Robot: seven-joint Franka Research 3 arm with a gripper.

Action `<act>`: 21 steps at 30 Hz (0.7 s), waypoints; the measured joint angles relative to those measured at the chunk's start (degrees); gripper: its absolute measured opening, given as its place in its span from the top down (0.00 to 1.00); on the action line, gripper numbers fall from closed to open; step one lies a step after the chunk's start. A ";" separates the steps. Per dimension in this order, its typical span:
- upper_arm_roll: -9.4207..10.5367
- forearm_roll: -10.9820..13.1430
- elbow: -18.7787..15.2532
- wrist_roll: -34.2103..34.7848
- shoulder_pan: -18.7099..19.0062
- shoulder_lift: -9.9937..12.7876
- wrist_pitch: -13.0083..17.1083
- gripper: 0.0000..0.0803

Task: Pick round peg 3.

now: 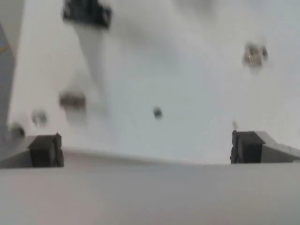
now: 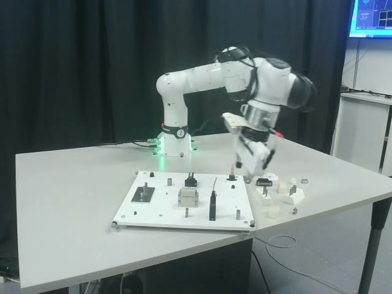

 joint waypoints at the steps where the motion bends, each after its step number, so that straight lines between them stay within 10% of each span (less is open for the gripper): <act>1: 0.00 0.00 0.10 0.59 0.59 -0.13 -0.31 0.00; 21: 0.07 2.14 1.73 6.09 12.99 -1.28 -1.66 0.00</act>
